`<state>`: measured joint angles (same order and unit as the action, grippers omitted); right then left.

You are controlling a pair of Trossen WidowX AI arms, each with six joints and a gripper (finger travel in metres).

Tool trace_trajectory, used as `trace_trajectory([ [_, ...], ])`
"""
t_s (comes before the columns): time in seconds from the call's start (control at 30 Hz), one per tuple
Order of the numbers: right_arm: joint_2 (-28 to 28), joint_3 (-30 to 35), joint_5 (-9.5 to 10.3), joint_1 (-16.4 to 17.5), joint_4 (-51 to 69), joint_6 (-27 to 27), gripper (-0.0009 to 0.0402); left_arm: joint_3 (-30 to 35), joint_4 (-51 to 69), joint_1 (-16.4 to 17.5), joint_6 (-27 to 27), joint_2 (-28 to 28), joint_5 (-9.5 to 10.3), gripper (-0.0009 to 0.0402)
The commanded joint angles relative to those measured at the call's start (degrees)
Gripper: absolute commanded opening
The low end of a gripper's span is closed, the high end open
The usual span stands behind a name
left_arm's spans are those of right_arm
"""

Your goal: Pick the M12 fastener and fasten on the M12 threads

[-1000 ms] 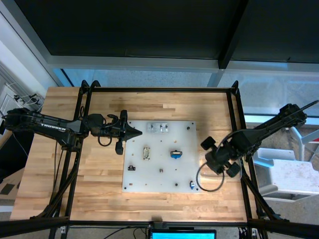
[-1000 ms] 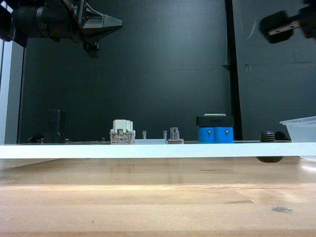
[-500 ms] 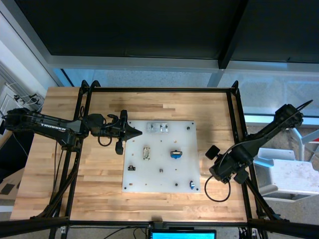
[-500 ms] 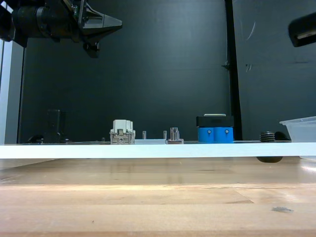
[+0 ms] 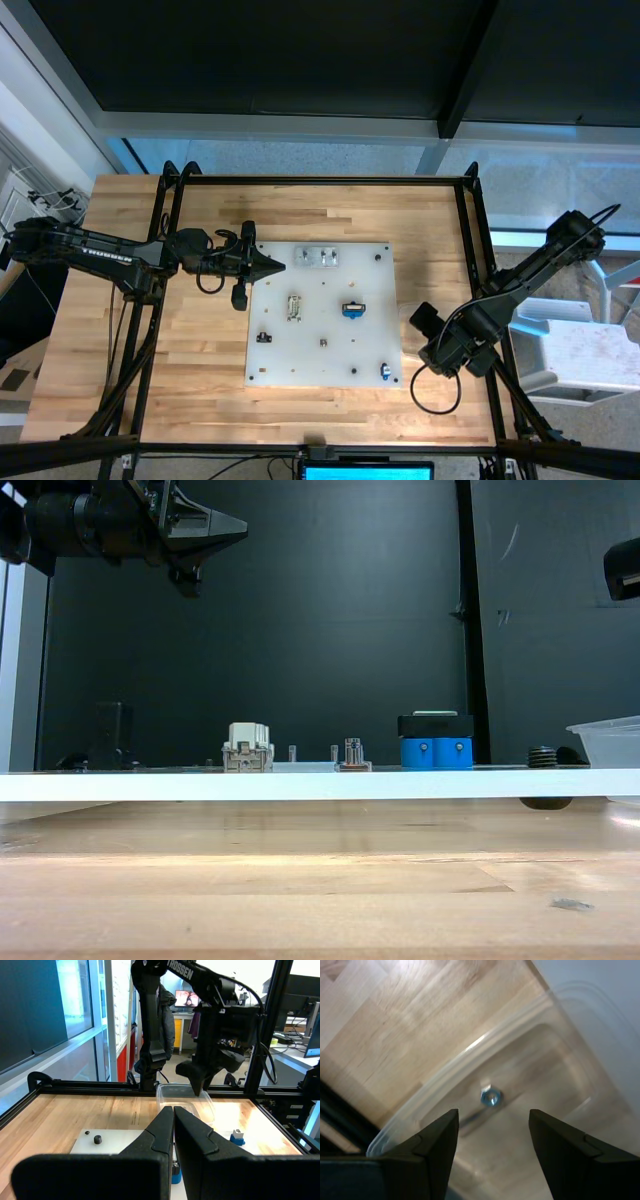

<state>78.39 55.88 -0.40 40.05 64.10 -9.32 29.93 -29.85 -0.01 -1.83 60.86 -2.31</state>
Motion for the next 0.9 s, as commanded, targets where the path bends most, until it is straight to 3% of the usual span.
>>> trace_trajectory([
  [0.03, 0.00, -2.12, -0.02, 0.11, -2.69, -0.11, 0.0214, 0.02, 0.00, 0.00, 0.02, 0.00, 0.00, 0.0000],
  [0.9, 0.00, -13.68, -0.66, -0.50, -14.16, -0.15, 0.0220, 0.02, 0.00, 0.00, 0.02, 0.00, 0.00, 0.0000],
])
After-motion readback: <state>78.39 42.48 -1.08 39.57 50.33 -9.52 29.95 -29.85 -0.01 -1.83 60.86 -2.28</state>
